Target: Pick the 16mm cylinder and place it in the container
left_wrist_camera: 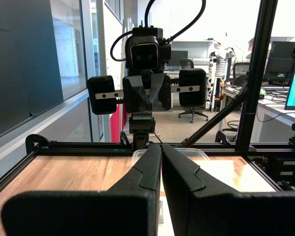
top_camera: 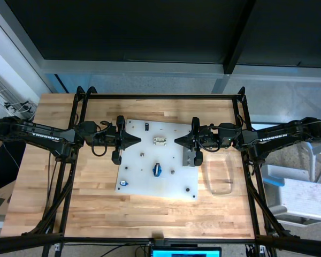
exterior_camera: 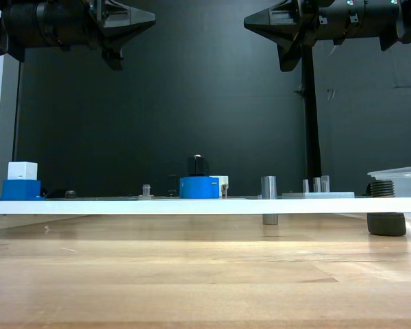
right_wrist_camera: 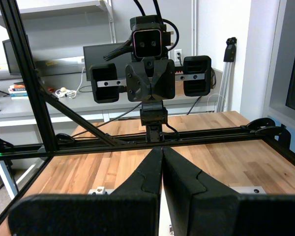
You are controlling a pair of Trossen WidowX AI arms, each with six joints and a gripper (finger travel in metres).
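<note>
The 16mm cylinder (top_camera: 173, 172) stands upright on the white board (top_camera: 134, 176), in the board's near half and a little right of its middle. In the low view it seems seated in a hole, because a grey stub shows under the board. I judge it stiff, smooth and slippery, small but rather heavy for its size. It will not deform, yet it can slide out of the grip or roll away. Take it by the round side, on the part above the board, and pull straight up.

Now from left to right. The left hand (top_camera: 140, 139) hangs high over the board's left half, fingers pressed together, holding nothing. A small blue-and-white block (top_camera: 123, 183) sits at the board's near left corner. The blue clip-like piece (top_camera: 157, 169) is just left of the cylinder, near enough to crowd a wide hand. The grey metal block (top_camera: 188, 158) lies by the board's right edge. The right hand (top_camera: 175, 140) hovers over the board's right half, also closed and empty, so you must open it first. The container (top_camera: 220, 191) rests on the table (top_camera: 69, 203), just beside the board's right edge.
</note>
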